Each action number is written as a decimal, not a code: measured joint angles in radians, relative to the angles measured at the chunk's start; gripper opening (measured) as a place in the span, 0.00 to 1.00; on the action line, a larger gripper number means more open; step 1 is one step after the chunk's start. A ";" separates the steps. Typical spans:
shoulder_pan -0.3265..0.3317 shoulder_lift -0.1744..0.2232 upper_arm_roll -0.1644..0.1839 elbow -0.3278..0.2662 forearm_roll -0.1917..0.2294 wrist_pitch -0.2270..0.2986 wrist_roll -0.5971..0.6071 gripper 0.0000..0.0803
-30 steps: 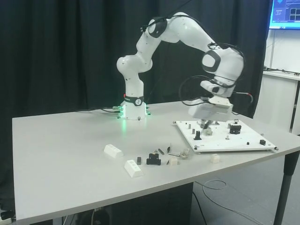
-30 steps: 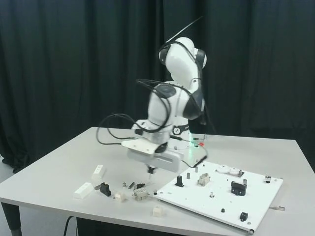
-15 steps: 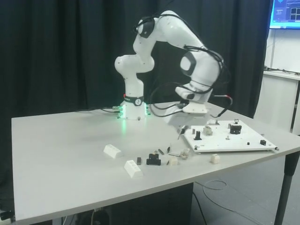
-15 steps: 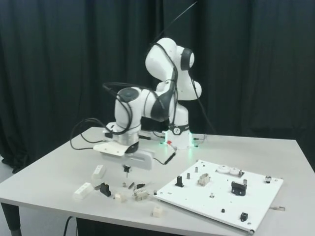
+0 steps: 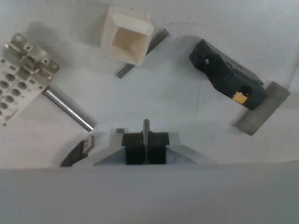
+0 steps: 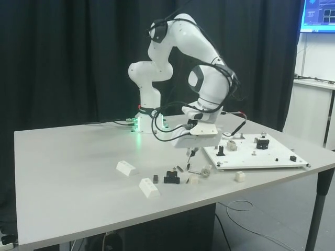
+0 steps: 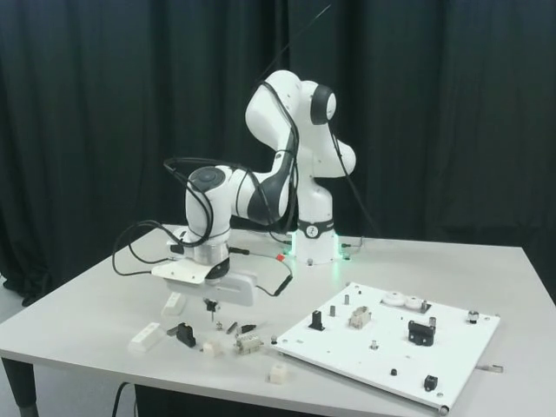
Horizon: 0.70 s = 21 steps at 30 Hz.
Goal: Place round peg 1.
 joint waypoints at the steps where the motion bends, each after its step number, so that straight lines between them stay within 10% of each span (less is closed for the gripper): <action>1: -0.001 0.000 0.000 -0.006 0.000 0.007 0.000 0.02; 21: -0.010 0.000 0.000 -0.107 0.000 0.128 -0.018 0.11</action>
